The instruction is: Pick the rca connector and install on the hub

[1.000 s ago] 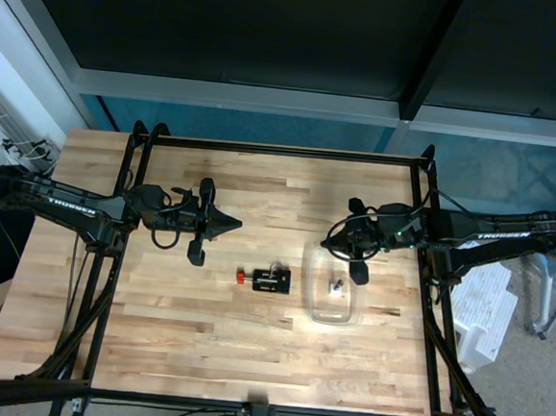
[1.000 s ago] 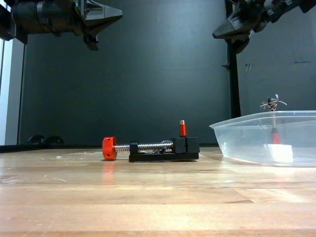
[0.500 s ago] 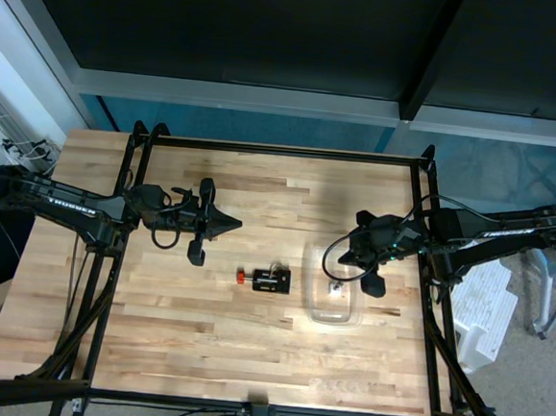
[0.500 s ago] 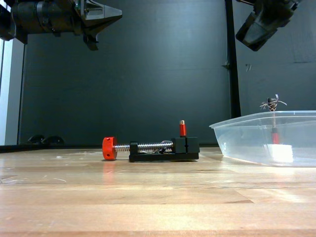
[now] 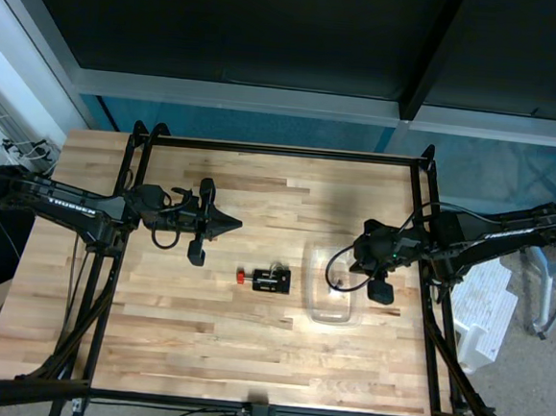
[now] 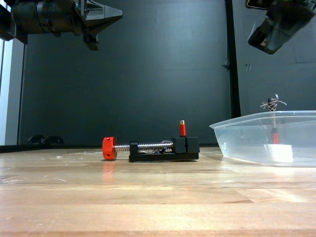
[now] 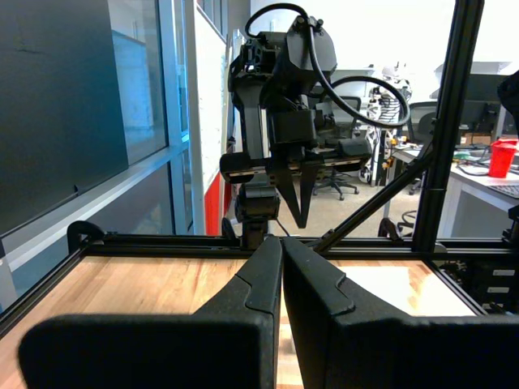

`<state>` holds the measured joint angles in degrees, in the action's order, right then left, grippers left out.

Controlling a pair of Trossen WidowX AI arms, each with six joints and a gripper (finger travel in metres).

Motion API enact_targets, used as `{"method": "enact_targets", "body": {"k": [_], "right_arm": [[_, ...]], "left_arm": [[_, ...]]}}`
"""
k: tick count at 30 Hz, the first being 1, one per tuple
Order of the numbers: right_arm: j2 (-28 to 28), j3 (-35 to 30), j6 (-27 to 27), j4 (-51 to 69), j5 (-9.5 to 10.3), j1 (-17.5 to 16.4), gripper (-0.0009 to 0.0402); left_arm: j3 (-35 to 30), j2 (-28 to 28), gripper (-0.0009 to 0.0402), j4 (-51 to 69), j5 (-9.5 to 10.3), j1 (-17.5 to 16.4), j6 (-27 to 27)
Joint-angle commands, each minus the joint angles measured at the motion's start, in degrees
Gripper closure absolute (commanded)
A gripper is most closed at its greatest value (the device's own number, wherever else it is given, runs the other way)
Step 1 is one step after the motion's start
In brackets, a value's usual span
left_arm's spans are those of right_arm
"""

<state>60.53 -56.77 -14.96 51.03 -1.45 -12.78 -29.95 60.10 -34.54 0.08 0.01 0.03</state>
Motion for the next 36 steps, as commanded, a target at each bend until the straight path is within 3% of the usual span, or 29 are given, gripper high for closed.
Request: {"method": "enact_targets", "body": {"k": [1, 9, 15, 26, 29, 36], "right_arm": [[0.0, 0.0, -0.3, 1.4, -0.02, -0.3, 0.0393], [0.0, 0.0, -2.8, 4.1, 0.04, -0.6, 0.0389], [0.9, 0.0, -4.5, 6.1, -0.2, -0.8, 0.0344], [10.4, 0.0, -5.2, 7.0, -0.72, -1.1, 0.0233], [12.6, 0.1, -5.2, 6.7, -1.95, -1.1, 0.0221], [17.3, 0.1, -5.2, 3.8, -1.97, -1.4, 0.0224]], "left_arm": [[0.0, 0.0, 0.0393, 0.0, -0.02, 0.0, 0.0], [0.0, 0.0, 0.0393, 0.0, -0.02, 0.0, 0.0], [0.0, 0.0, 0.0393, 0.0, -0.02, 0.0, 0.0], [0.0, 0.0, 0.0393, 0.0, -0.02, 0.0, 0.0], [0.0, 0.0, 0.0393, 0.0, -0.02, 0.0, 0.0], [0.0, 0.0, 0.0393, 0.0, -0.02, 0.0, 0.0]]}}
